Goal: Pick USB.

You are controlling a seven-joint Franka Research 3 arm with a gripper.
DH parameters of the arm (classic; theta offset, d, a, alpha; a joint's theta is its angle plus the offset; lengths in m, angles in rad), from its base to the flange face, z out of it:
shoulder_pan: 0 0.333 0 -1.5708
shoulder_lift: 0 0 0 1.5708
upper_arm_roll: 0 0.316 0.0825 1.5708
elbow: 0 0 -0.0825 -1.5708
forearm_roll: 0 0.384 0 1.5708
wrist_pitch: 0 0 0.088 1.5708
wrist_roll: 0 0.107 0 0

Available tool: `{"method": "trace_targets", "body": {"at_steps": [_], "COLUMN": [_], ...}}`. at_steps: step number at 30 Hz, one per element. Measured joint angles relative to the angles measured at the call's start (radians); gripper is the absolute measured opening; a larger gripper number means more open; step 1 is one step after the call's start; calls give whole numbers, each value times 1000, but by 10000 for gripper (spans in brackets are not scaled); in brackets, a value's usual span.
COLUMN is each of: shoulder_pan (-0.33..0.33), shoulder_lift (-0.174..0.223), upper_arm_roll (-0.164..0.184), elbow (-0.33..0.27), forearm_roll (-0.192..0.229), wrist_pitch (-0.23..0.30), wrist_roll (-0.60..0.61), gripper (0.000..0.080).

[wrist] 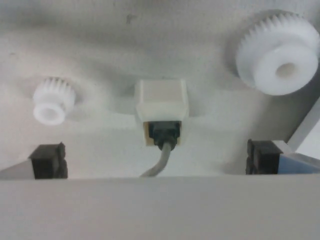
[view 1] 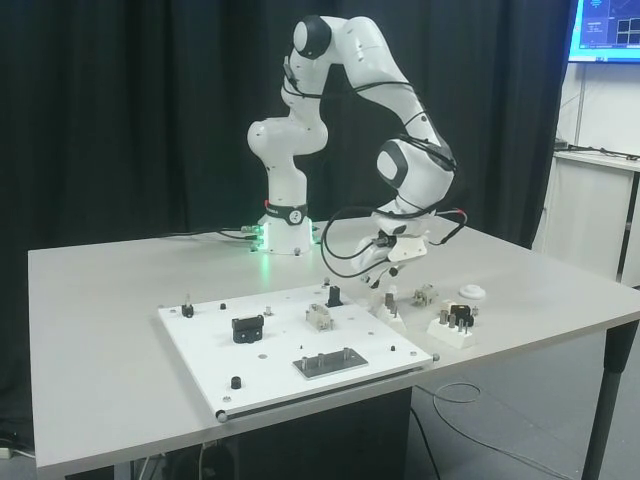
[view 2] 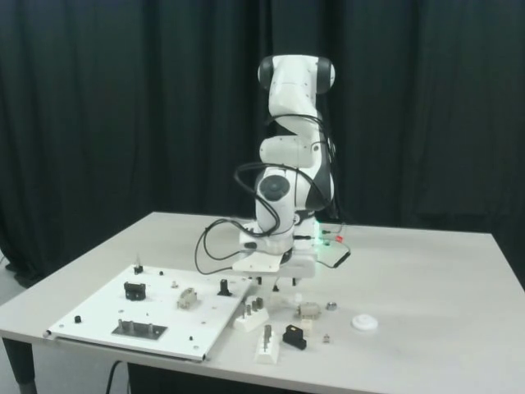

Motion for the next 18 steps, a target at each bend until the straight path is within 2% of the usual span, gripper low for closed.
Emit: {"method": "trace_targets", "body": {"at_steps": [12,18], "shoulder_pan": [0,2], "shoulder_lift": [-43,-68], "upper_arm_roll": [6,11], "elbow": [-72,-86], "forearm_roll": [-6,-10], "wrist_pitch": [72,83], "wrist_roll": [-25,-25], "gripper": [800,800]}}
